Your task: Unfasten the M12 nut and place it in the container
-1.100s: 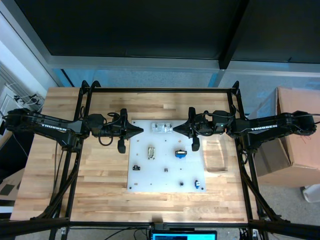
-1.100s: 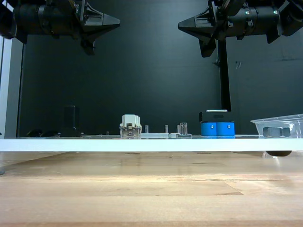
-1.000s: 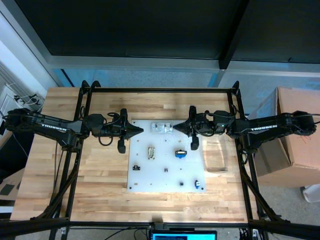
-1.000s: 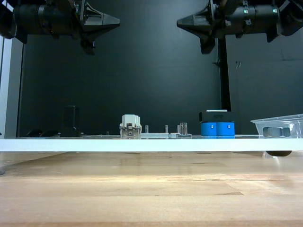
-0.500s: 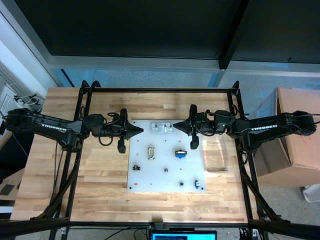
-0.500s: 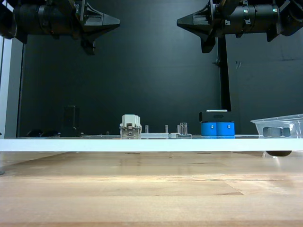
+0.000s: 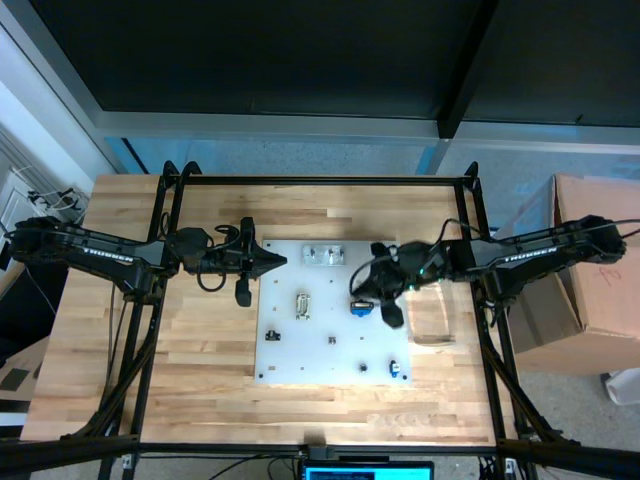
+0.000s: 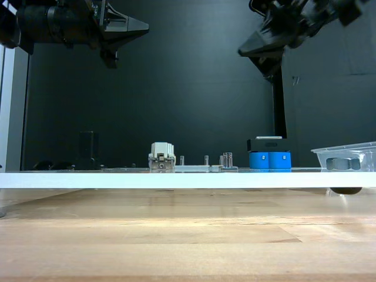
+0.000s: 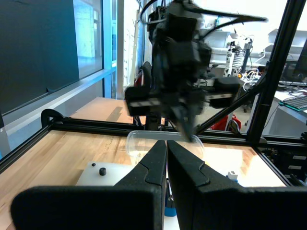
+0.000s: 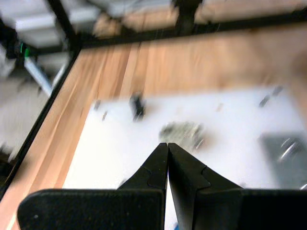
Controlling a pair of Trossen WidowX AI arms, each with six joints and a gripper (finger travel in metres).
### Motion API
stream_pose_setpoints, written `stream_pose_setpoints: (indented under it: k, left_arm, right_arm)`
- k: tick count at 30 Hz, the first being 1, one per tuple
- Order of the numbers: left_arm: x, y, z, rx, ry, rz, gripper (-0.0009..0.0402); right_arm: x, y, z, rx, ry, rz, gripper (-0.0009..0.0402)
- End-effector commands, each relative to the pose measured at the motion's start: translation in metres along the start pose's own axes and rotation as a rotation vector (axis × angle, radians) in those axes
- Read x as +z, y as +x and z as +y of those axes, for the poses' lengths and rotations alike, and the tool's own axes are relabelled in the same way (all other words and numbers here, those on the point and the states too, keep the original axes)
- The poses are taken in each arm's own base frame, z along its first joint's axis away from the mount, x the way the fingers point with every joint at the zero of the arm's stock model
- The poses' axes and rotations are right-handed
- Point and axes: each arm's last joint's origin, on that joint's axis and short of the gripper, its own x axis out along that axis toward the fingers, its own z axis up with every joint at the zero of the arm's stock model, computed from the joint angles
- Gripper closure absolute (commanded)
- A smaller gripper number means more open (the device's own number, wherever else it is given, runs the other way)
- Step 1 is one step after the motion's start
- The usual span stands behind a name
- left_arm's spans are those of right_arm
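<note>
The small silver hexagonal nut [image 8: 343, 163] shows against the clear plastic tray [image 8: 352, 154] in the low view. From above it sits on its stud at the white board's [image 7: 300, 345] near right edge, apart from the tray, with the ribs too small to make out. The left gripper [image 7: 284, 261], matte black and wedge-shaped, hangs over the board's far left edge with its fingers pressed together. The right gripper [image 7: 353, 297] tilts down beside the blue block [image 7: 361, 308], its fingers also together. The low view cuts off both arms.

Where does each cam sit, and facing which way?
High: above near edge, looking down; left gripper at white board's far-left edge, right gripper over it.
Low: table height, level; grippers overhead, small silver nut seemingly on its stud.
Left wrist: along shut jaws toward right arm, clear plastic container.
Right wrist: along shut jaws, onto board.
High, low share blue block.
</note>
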Motion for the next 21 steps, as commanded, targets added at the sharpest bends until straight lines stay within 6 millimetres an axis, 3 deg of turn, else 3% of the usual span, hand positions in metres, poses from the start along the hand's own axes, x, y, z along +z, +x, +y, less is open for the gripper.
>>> stream_pose_setpoints:
  k: [1,9,21]
  left_arm:
    - [0.000,0.000,0.000,0.000,0.000,0.000,0.0393]
    - [0.000,0.000,0.000,0.000,0.000,0.000,0.0393]
    - [0.000,0.000,0.000,0.000,0.000,0.000,0.0393]
  right_arm:
    - [0.004,0.004,0.018,-0.005,0.007,0.111,0.0393]
    - [0.016,0.025,0.057,-0.037,0.092,0.354,0.0393]
    - [0.023,0.062,0.097,-0.190,0.255,0.711,0.0393]
